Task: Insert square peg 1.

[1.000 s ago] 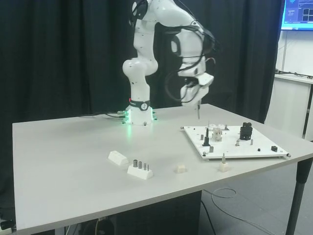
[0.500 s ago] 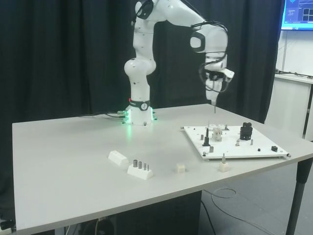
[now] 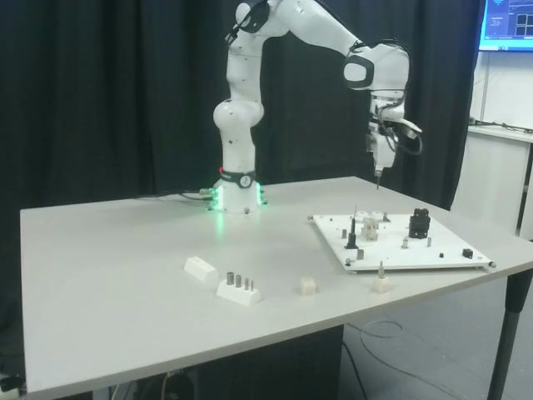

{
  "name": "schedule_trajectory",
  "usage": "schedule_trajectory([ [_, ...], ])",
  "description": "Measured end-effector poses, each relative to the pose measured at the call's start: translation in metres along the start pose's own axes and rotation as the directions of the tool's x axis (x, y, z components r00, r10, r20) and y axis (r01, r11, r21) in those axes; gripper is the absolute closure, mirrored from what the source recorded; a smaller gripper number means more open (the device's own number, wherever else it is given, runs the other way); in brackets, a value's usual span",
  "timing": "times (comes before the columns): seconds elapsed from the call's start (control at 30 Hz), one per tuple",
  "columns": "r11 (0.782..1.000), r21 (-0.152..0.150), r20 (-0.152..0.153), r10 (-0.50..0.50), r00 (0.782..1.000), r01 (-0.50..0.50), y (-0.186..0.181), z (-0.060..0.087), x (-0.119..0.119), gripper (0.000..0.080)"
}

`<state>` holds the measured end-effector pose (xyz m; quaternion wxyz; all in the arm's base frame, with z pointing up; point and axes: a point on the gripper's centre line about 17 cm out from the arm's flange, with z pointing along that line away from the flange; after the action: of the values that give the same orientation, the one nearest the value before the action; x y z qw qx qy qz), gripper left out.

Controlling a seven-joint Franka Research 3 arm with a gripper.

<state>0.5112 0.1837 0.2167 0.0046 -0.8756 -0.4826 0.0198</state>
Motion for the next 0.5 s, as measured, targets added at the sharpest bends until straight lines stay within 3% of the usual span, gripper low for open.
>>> schedule_trajectory([
  [0.5, 0.993, -0.027, -0.007, -0.115, 0.993, 0.115, -0.031, 0.022, 0.04, 0.0775],
])
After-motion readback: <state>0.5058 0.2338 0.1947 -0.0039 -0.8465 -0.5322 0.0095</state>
